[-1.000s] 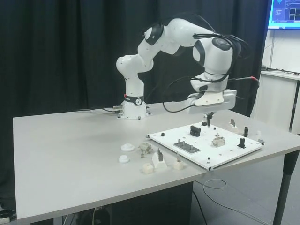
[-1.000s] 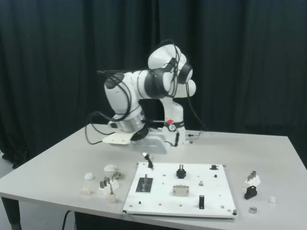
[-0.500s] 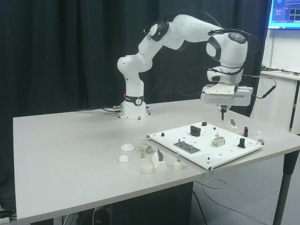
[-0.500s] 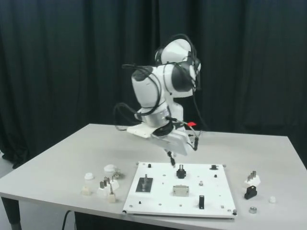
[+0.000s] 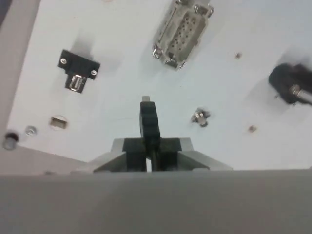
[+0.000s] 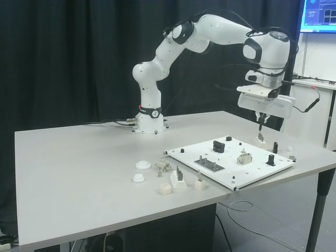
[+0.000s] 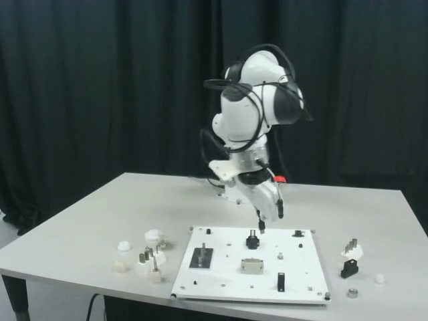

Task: Insert USB.

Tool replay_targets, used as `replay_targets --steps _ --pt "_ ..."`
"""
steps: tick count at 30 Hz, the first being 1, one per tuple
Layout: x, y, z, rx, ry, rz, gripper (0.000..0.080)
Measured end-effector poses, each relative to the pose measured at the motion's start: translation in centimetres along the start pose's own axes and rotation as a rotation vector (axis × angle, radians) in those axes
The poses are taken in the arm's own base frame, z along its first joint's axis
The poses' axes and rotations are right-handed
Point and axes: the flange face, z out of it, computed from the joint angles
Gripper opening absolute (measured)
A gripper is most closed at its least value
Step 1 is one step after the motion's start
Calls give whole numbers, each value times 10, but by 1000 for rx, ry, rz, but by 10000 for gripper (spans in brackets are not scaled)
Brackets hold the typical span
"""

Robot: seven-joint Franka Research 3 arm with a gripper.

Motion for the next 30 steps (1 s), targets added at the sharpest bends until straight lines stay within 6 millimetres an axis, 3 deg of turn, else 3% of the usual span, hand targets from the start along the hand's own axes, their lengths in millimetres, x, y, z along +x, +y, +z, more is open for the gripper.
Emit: replay_targets --steps 15,30 --pt "-42 13 3 135 73 289 52" --pt "-50 18 17 211 57 367 52"
